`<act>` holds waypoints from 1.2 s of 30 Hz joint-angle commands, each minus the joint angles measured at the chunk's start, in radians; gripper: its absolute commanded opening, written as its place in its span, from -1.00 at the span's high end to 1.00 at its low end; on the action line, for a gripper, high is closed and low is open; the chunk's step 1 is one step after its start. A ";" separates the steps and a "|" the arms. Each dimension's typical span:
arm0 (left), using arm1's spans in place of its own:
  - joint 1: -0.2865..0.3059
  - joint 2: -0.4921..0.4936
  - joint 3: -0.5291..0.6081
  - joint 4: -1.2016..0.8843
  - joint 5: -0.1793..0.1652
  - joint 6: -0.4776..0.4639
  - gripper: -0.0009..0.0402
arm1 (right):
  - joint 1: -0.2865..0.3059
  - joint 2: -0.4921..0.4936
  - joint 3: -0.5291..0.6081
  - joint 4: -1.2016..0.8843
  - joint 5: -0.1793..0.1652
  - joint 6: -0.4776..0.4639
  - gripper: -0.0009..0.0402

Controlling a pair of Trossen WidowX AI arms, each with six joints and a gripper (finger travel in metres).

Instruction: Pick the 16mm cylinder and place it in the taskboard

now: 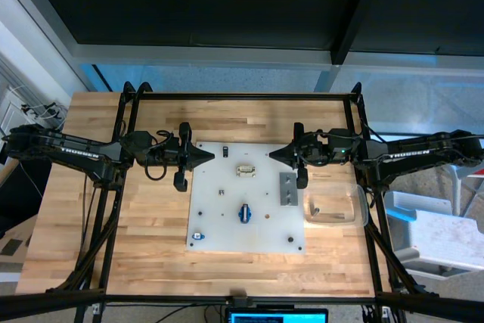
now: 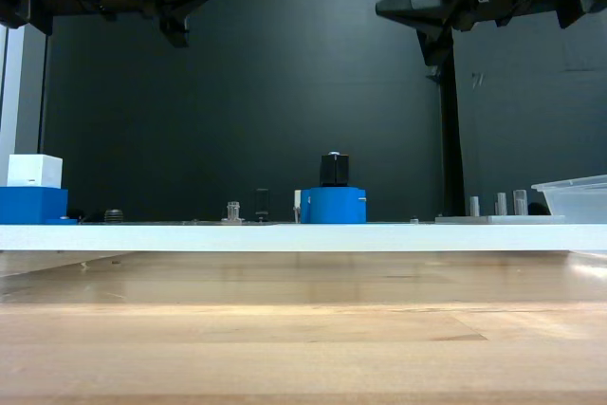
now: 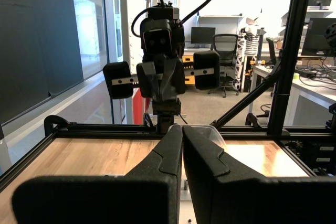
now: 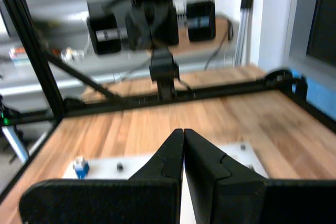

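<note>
Left tool (image 1: 211, 154): closed, fingers pressed together, empty, held high over the left edge of the taskboard (image 1: 227, 221), pointing inward.
Right tool (image 1: 273, 154): closed, empty, equally high over the taskboard's far right part, tip facing the left tool, well apart from it.
Taskboard: flat on the desk (image 1: 113, 262), between the arms.
Cylinder (image 1: 317, 209): tiny speck inside the clear tray (image 1: 357, 215), just right of the taskboard.

Beyond the left hand (image 3: 182, 127) stand desks (image 3: 315, 85), a monitor (image 3: 202, 35), a black chair (image 3: 227, 53) and tall glass panes (image 3: 89, 24), brightly lit. Below the right hand (image 4: 183, 130) spreads the wooden bench (image 4: 273, 124); a dark wall (image 2: 303, 73) stands behind both.
</note>
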 commanded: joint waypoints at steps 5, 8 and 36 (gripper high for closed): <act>0.000 0.000 0.000 0.000 0.000 0.000 0.96 | 0.039 0.000 0.102 -0.261 -0.001 0.002 0.96; 0.000 0.000 0.000 0.000 0.000 0.000 0.96 | 0.050 0.000 0.155 -0.393 -0.001 0.008 0.96; 0.000 0.000 0.000 0.000 0.000 0.000 0.96 | 0.113 0.039 0.367 -1.059 -0.015 0.090 0.96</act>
